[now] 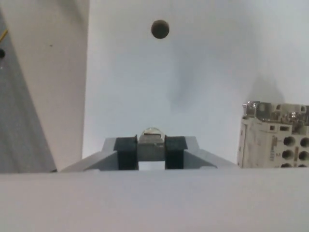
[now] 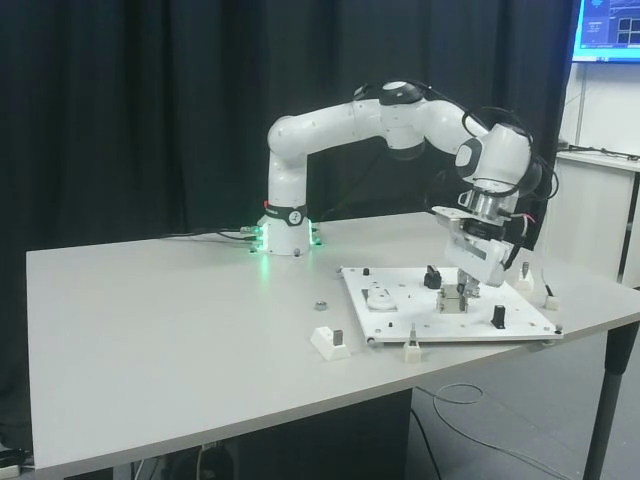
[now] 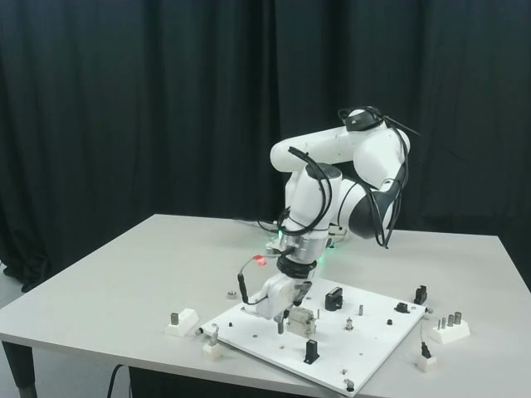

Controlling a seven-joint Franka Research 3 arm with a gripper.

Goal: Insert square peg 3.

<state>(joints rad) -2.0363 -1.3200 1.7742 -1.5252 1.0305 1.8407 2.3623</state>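
Risking a jam or a skewed entry if the peg (image 1: 152, 140) is meeting its hole off-centre or tilted, judging from how low it is riding over the board (image 1: 193, 96); risking too a slip in the grip, since only a short part of the peg is sitting between the black pads (image 1: 126, 152); also possibly brushing the connector block (image 1: 275, 137), standing just beside the descent path. Gripping the peg between both fingers, with the gripper (image 1: 150, 153) clenched on it, pads pressing its two sides and its tip pointing down toward the white board. Hanging over the middle of the board (image 2: 450, 330) in the first room view, gripper (image 2: 462, 292) close above the surface, beside the block (image 2: 452, 302). Showing the same in the second room view, gripper (image 3: 286, 313) low next to the block (image 3: 304, 322). Hiding the target hole: cannot tell whether the tip is touching the board or hovering just over it. Leaving a small white holder (image 2: 331, 342) on the grey table (image 2: 150, 320), well apart from the gripper
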